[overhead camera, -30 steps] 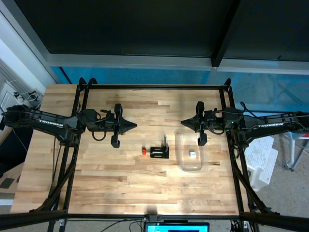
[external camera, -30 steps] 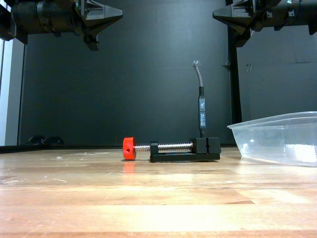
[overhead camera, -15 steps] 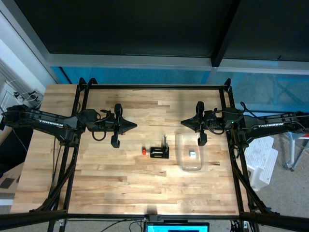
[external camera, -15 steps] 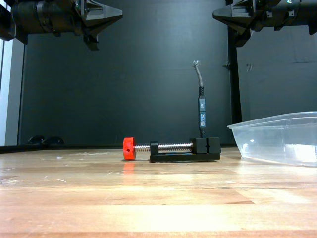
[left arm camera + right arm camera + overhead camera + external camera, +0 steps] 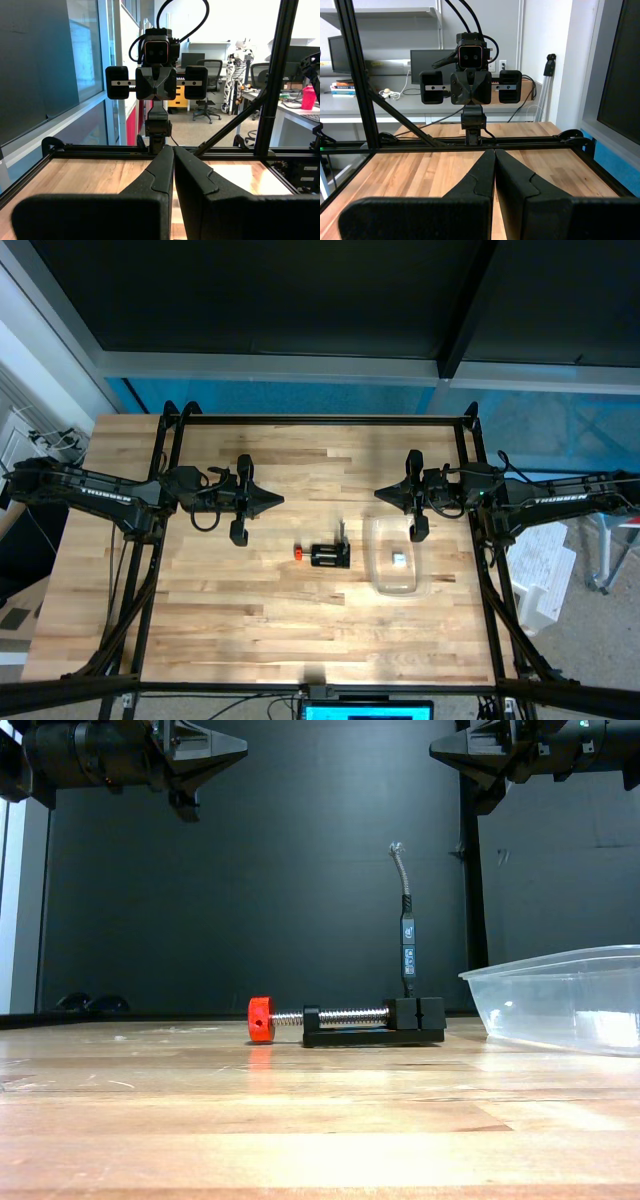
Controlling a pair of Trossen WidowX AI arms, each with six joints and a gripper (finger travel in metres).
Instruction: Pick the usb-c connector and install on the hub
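The black connector [image 5: 408, 933] stands upright on the short tab [image 5: 408, 963] clamped in the black vise [image 5: 373, 1020], with nothing holding it. Its grey braided cable [image 5: 401, 870] rises from the connector's top and bends slightly at its free end. The vise lies on the bare wooden table [image 5: 300, 1120], with its red knob [image 5: 261, 1019] at the end away from the connector. The clear tray [image 5: 560, 1000] sits just beside the vise on my right-arm side, without touching it. In the high view, the white block [image 5: 399, 559] lies in the tray with nothing dark on it. My right gripper [image 5: 378, 494] hangs high above the table, over the far end of the tray, well clear of the connector and pointing inward. In the right wrist view, its fingers [image 5: 482, 175] are pressed together with nothing between them. My left gripper [image 5: 281, 500] hangs at the same height on the opposite side, facing the right one across the gap. In the left wrist view, its fingers [image 5: 161, 172] likewise meet along their length and hold nothing. Neither gripper touches the connector, the vise or the tray.
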